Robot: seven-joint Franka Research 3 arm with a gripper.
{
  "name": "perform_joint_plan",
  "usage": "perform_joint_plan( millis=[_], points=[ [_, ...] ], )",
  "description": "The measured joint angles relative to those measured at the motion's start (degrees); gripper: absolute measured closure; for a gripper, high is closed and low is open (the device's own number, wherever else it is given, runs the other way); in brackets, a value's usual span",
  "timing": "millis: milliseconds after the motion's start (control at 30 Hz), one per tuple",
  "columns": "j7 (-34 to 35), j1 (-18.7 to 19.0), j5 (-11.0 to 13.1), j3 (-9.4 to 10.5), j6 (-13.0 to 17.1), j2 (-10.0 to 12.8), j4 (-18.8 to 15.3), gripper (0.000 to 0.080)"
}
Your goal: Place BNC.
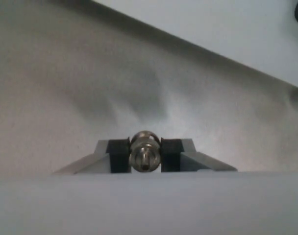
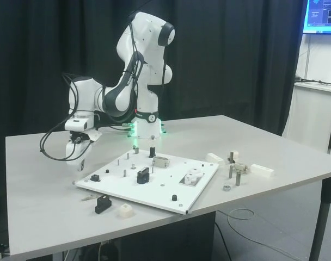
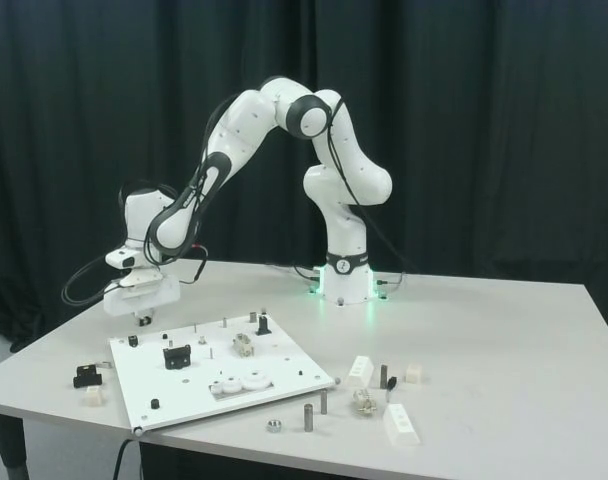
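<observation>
In the wrist view my gripper (image 1: 145,155) is shut on a small metal BNC connector (image 1: 145,151), clamped between the two black pads (image 1: 119,154). It hangs just above the grey table (image 1: 65,98), beside an edge of the white board (image 1: 227,29). In the first room view the gripper (image 2: 78,159) is at the board's (image 2: 154,190) far left corner. The second room view puts the gripper (image 3: 142,318) just beyond the back left corner of the board (image 3: 189,392). From the room cameras the connector is too small to make out.
The board carries black holders (image 2: 142,175), a metal fixture (image 2: 161,161), white gears (image 2: 194,174) and pegs. A black part (image 2: 103,204) and a white block (image 2: 124,211) lie off its front left corner. White blocks (image 2: 262,169), metal pegs (image 2: 231,171) and a nut (image 2: 227,187) lie to its right.
</observation>
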Motion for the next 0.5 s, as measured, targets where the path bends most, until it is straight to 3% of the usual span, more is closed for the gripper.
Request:
perform_joint_plan(
  millis=[500],
  points=[
    [0.0, -0.3, 1.0, 0.23, -0.1, 1.8, 1.2, 0.0675]
  ],
)
